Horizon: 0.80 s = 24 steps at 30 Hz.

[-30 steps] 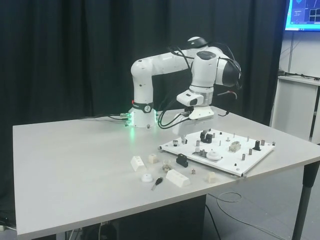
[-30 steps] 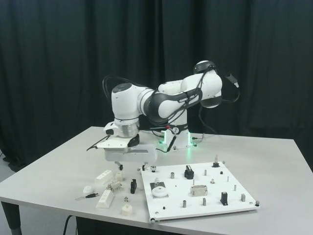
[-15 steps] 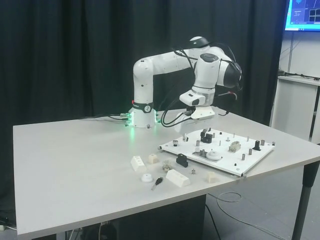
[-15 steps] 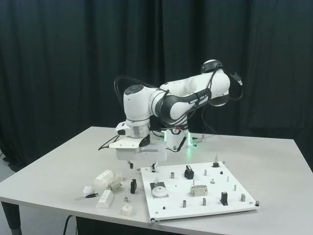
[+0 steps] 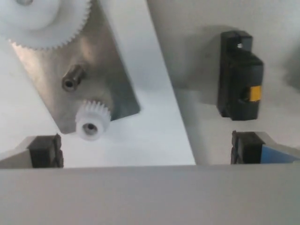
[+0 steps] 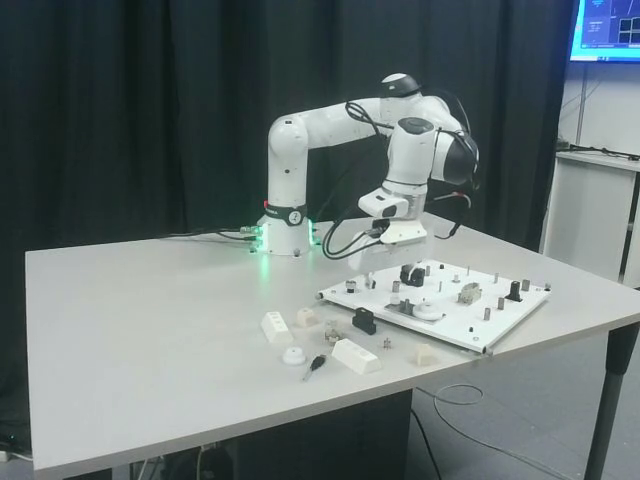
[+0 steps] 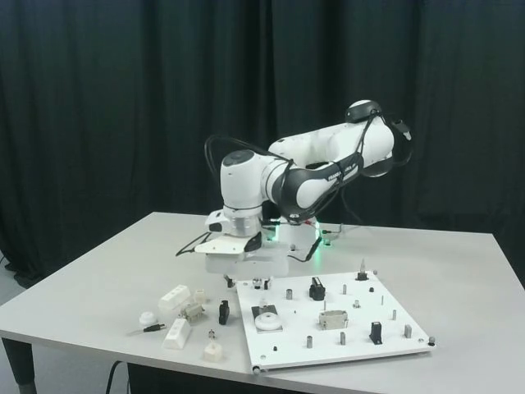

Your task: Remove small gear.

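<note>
Claw (image 5: 145,150) spread wide, nothing between the black fingertips (image 5: 45,151), which show at both edges of the wrist view. Hanging above the near-arm corner of the white board (image 7: 328,349), clear of it, with the white arm (image 7: 328,156) bent over behind.

Only in the wrist view: small gear (image 5: 92,120), white and toothed, seated upright on its peg at the corner of a grey metal plate (image 5: 101,70) on the board, nearer one fingertip than the other and untouched. Bare steel peg (image 5: 72,80) just beside it on the same plate, then the big gear (image 5: 47,21), partly cut off by the frame edge. Across the board's edge, out on the grey surface (image 5: 281,56), a black block (image 5: 240,75) lying well apart from the small gear.

In the room views, small gear too tiny to pick out; big gear (image 7: 267,321) visible as a white disc on the board just below the claw (image 7: 244,281). Shown there and not from the wrist: other pegs and fittings across the board, loose white parts (image 7: 175,297) strewn on the surface (image 7: 98,279) off the board, and green lights at the arm's base (image 6: 262,238). Black curtain (image 7: 98,98) behind.
</note>
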{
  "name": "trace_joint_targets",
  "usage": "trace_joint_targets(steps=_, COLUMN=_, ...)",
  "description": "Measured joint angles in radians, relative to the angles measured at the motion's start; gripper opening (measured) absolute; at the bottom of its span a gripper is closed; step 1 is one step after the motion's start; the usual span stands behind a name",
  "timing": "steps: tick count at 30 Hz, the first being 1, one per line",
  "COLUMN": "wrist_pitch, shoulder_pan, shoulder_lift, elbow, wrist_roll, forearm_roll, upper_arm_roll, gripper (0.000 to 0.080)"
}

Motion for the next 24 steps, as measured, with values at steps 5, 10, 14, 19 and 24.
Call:
trace_joint_targets(steps=5, wrist_pitch=0.036, shoulder_pan=0.029, shoulder_lift=-0.002, elbow=-0.036, wrist_roll=0.008, forearm_roll=0.026, upper_arm_roll=0.020, gripper=0.0800)
trace_joint_targets(steps=10, wrist_pitch=0.071, shoulder_pan=0.055, shoulder_lift=-0.003, elbow=-0.064, wrist_roll=0.014, forearm_roll=0.048, upper_arm_roll=0.037, gripper=0.0800)
trace_joint_targets(steps=14, wrist_pitch=0.094, shoulder_pan=0.074, shoulder_lift=-0.003, elbow=-0.081, wrist_roll=0.019, forearm_roll=0.061, upper_arm_roll=0.050, gripper=0.0800)
trace_joint_targets(steps=19, wrist_pitch=0.121, shoulder_pan=0.095, shoulder_lift=-0.006, elbow=-0.098, wrist_roll=0.028, forearm_roll=0.067, upper_arm_roll=0.063, gripper=0.0800)
trace_joint_targets(steps=24, wrist_pitch=0.144, shoulder_pan=0.110, shoulder_lift=-0.007, elbow=-0.110, wrist_roll=0.036, forearm_roll=0.075, upper_arm_roll=0.072, gripper=0.0800)
